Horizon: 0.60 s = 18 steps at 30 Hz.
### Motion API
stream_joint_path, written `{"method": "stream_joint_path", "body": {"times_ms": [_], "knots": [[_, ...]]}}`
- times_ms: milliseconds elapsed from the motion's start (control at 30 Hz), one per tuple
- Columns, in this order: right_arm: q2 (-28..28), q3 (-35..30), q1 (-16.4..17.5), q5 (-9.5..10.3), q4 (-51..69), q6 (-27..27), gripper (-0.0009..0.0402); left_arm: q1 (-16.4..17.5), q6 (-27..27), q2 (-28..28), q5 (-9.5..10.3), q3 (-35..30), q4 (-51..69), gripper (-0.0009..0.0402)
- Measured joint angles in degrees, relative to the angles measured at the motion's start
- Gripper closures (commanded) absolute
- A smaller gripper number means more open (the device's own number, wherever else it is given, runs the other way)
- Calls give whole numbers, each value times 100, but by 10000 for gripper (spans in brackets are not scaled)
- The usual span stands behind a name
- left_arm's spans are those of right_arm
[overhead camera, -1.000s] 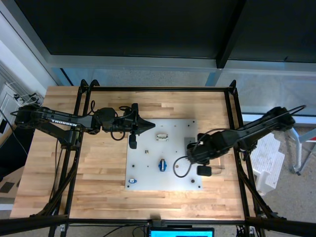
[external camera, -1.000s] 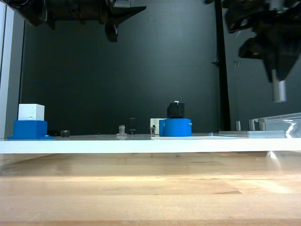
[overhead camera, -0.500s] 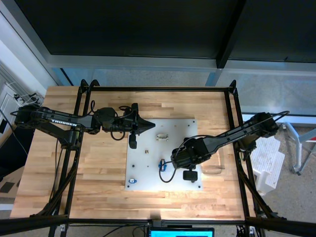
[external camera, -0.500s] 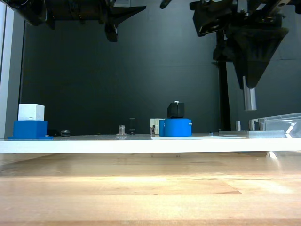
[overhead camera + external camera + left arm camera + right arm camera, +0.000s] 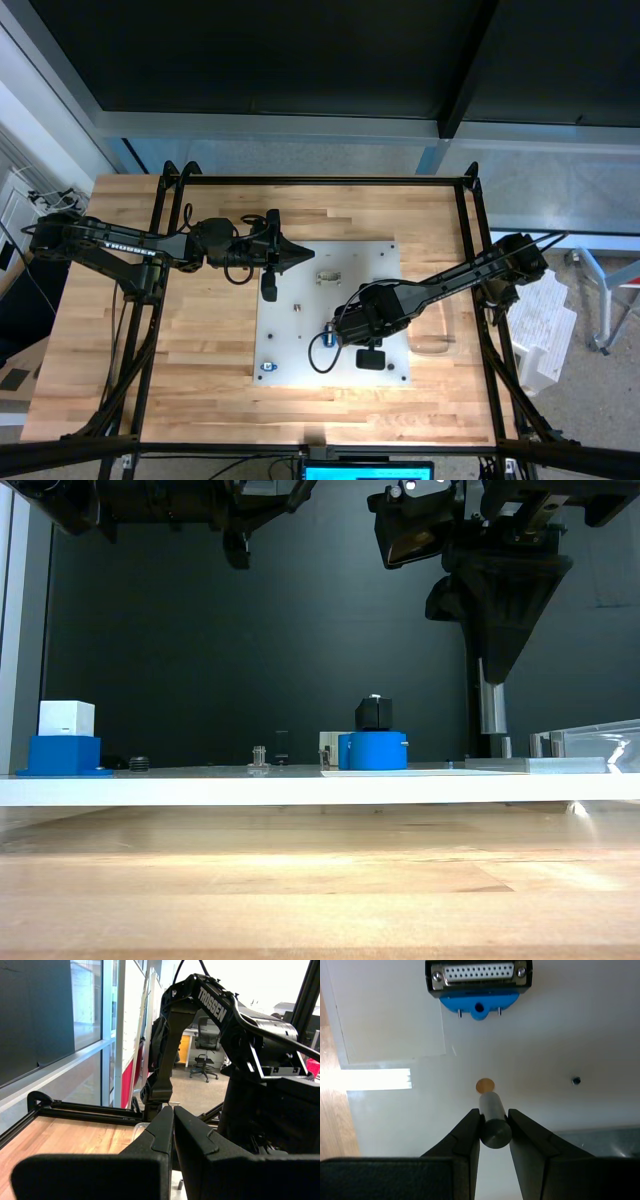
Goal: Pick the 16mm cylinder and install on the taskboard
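Low view: two end effectors [image 5: 300, 492] [image 5: 490, 670], one cylinder [image 5: 491, 708]

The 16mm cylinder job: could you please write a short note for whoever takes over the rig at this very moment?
Right gripper: shut on the 16mm cylinder, holding it upright above the taskboard. In the low view it hangs clear of the board.
Left gripper: shut, holding nothing, raised near the board's far left corner.
Done: cylinder picked up and brought over the board.
Left: line it up with the round brownish hole, which the right wrist view shows just beyond the cylinder's tip. Then lower it in and release.
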<state>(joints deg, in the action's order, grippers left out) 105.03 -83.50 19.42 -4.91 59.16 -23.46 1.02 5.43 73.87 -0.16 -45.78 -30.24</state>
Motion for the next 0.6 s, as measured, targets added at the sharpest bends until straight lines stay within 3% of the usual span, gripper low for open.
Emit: {"method": "stream_joint_path", "body": {"times_ms": [600], "knots": [[186,131,0,-2,-323,-17,382,0,0,0,0,0,-2,393]]}}
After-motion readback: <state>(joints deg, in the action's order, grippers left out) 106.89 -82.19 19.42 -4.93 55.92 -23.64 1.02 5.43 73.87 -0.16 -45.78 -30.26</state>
